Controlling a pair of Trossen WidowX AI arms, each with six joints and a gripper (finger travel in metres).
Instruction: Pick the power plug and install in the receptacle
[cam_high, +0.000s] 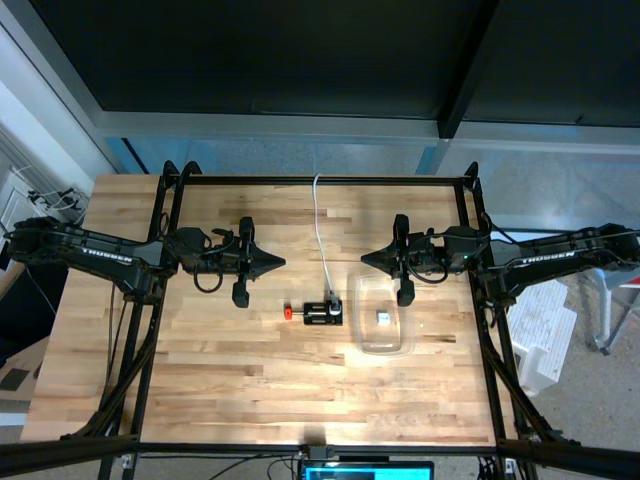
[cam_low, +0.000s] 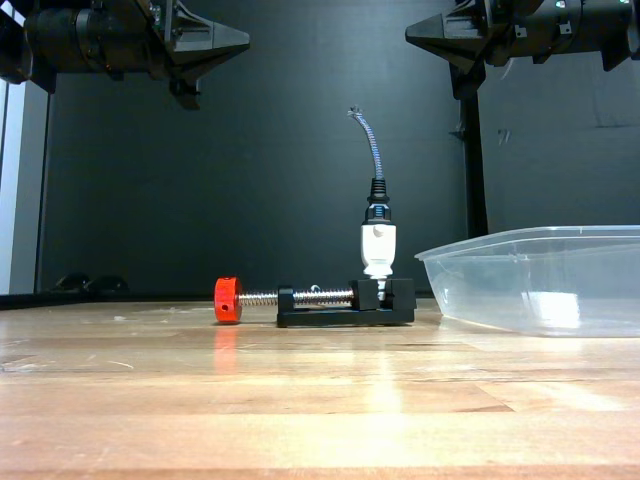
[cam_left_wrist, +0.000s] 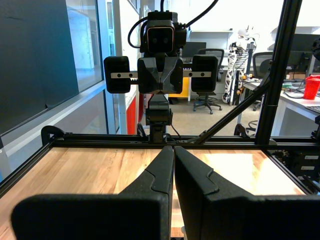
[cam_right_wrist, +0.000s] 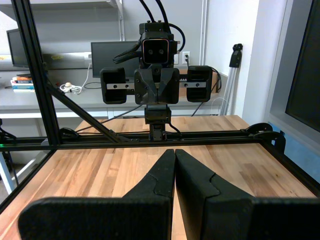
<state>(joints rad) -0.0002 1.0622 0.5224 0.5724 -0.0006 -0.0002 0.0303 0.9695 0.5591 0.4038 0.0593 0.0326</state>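
The receptacle (cam_high: 331, 297) is a small white socket block standing upright in a black vise (cam_high: 322, 314) at mid-table. In the low view the receptacle (cam_low: 378, 247) rises above the vise jaws, and its thin white cable (cam_high: 320, 225) runs to the far edge. The power plug is not visible in any view. My left gripper (cam_high: 278, 263) hovers high, left of the vise, shut and empty, with its fingers (cam_left_wrist: 165, 165) pressed together. My right gripper (cam_high: 366, 260) hangs high above the tray's far end, also shut and empty, its fingers (cam_right_wrist: 165, 167) touching.
A clear plastic tray (cam_high: 362, 330) lies right of the vise and holds a small white-grey block (cam_high: 382, 317). The vise's red knob (cam_high: 288, 312) points left. A black frame (cam_high: 320, 181) borders the table. Both grippers point at each other.
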